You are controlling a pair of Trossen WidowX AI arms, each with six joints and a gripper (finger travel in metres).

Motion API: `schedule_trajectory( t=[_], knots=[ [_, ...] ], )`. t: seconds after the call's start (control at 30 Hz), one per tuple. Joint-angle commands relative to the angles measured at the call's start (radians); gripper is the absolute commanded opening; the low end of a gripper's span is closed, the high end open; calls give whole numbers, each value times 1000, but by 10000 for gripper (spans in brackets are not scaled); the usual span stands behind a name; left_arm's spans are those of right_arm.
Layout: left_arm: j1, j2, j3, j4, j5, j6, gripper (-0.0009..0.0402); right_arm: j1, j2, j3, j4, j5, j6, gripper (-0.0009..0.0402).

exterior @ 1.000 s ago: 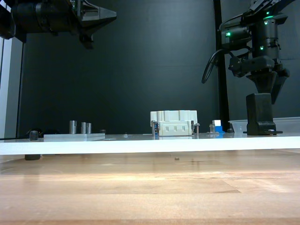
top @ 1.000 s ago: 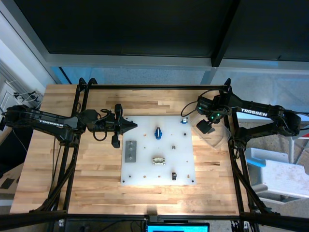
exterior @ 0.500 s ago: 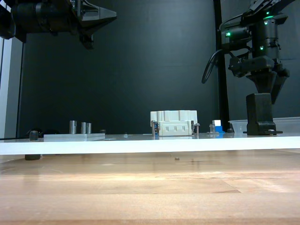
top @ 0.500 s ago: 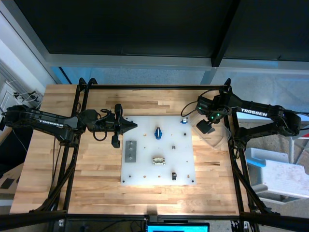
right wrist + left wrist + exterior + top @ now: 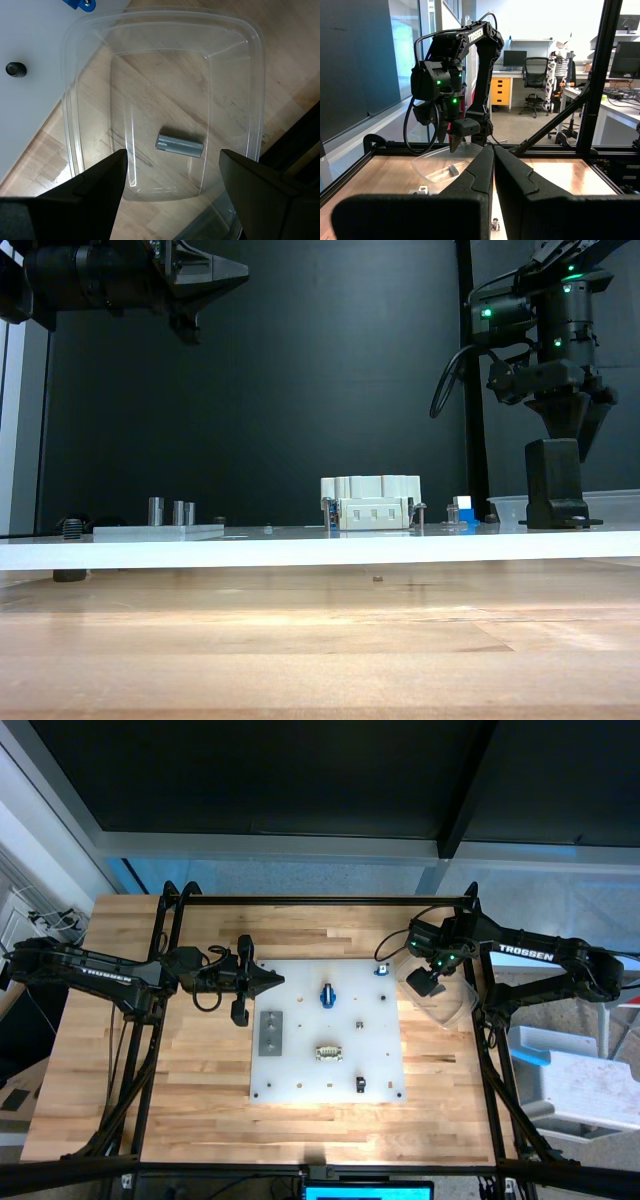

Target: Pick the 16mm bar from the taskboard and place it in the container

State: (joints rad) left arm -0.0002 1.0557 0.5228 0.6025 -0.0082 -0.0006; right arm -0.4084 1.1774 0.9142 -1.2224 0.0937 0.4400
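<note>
While my right gripper (image 5: pixel 426 983) hangs over the container (image 5: pixel 235 70), its fingers (image 5: pixel 95 185) stand wide apart and hold nothing. Between them, looking down from my right wrist, I see the 16mm bar (image 5: pixel 180 145) lying on its side on the container's floor, a short grey metal cylinder nearer one end wall than the middle. The container rests on the wooden surface (image 5: pixel 200 1100) just beside the far right edge of the taskboard (image 5: pixel 300 1070); I cannot tell whether its rim touches the board. A small blue fitting (image 5: pixel 80 4) and a black screw (image 5: pixel 16 69) sit on the board close to that edge.

My left gripper (image 5: pixel 271 979) hovers high over the board's far left edge, pointing inward toward the right arm. Its fingers (image 5: pixel 515 180) are pressed together with nothing between them. On the board below and nearer the camera sit the grey metal block (image 5: pixel 271 1032), the blue knob (image 5: pixel 327 995) and the silver connector (image 5: pixel 327 1051), all well apart from both grippers.
</note>
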Motion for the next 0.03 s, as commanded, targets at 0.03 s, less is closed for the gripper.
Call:
schedule_trajectory(
  t=[0.03],
  knots=[
    [0,0,0,0,0,0,0,0,0,0,0,1,0,256]
  ],
)
